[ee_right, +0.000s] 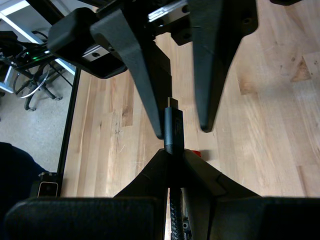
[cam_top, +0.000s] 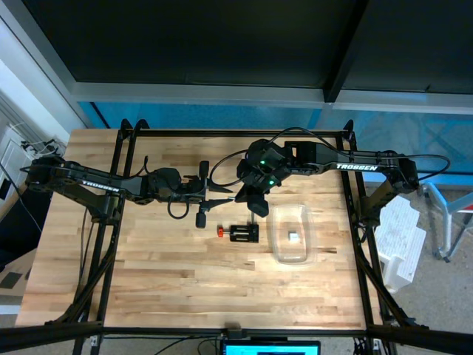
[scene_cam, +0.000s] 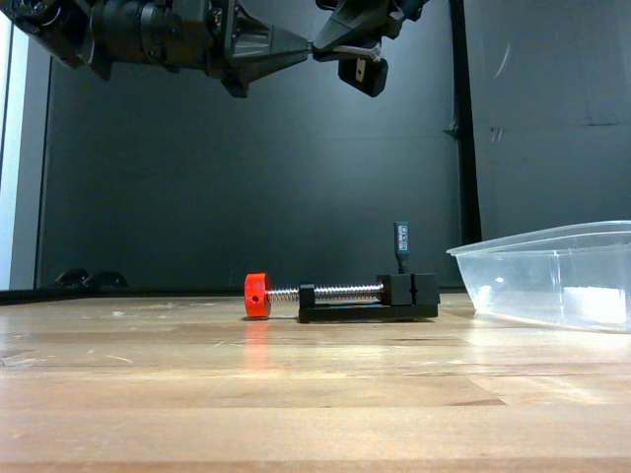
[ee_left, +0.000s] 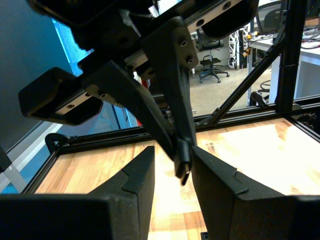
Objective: Pick the usb-c connector and install on the hub
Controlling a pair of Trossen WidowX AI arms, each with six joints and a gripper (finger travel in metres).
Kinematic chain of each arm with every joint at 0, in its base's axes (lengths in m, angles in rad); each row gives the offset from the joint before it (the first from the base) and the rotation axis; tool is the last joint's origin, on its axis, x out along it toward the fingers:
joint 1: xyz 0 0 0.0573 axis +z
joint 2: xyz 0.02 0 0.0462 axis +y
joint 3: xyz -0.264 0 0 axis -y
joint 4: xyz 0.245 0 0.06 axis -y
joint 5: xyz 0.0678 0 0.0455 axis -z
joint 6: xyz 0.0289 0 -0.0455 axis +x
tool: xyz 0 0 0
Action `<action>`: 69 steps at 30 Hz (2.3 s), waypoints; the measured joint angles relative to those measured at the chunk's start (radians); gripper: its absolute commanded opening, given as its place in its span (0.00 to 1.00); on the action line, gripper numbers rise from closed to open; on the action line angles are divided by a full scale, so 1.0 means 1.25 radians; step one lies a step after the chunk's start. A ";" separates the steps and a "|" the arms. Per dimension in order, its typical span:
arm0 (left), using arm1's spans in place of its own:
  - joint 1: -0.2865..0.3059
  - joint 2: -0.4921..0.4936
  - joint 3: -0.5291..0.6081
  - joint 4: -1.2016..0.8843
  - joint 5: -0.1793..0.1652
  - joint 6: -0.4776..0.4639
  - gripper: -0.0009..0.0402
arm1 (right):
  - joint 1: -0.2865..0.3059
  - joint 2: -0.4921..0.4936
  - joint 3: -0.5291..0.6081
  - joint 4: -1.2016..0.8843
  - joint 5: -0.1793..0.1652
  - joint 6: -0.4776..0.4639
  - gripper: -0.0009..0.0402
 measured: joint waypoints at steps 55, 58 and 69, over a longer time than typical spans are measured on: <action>0.007 -0.001 0.005 0.110 -0.069 -0.092 0.02 | 0.016 -0.234 -0.328 0.494 0.177 -0.079 0.50; 0.007 -0.001 0.005 0.129 -0.077 -0.097 0.02 | 0.023 -0.235 -0.351 0.531 0.178 -0.075 0.50; 0.007 -0.001 0.005 0.169 -0.077 -0.116 0.02 | 0.026 -0.235 -0.375 0.584 0.177 -0.077 0.50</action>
